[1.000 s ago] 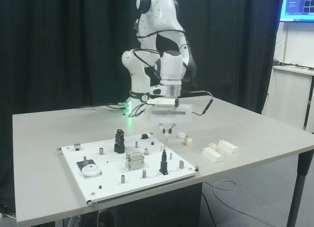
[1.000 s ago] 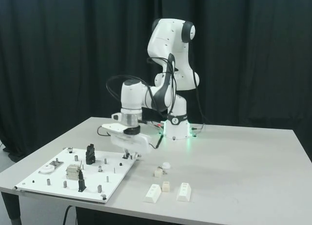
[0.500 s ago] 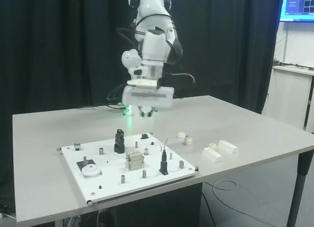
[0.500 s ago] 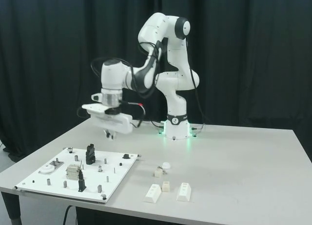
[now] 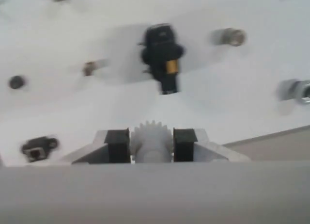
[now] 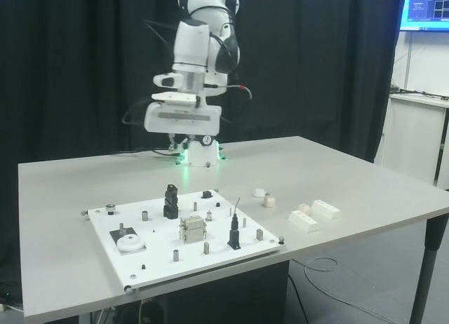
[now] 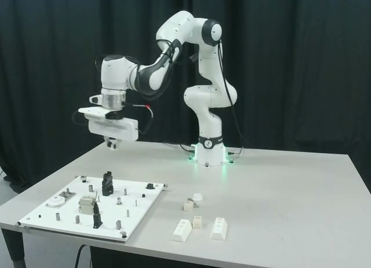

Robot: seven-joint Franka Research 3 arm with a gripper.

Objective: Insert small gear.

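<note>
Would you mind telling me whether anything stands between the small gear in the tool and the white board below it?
Nothing visible does. The tool holds the small gear high above the white board, with open air beneath. Upright parts such as the black connector rise from the board but stay far below.

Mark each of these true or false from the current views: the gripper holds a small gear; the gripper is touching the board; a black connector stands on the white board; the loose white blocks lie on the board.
1. The gripper holds the small gear between its fingers. True.
2. The gripper is touching the white board. False: it hangs high above the board, well clear of it.
3. A black connector stands on the white board. True.
4. The white blocks lie on the board. False: they lie on the grey table, beside the board.
</note>
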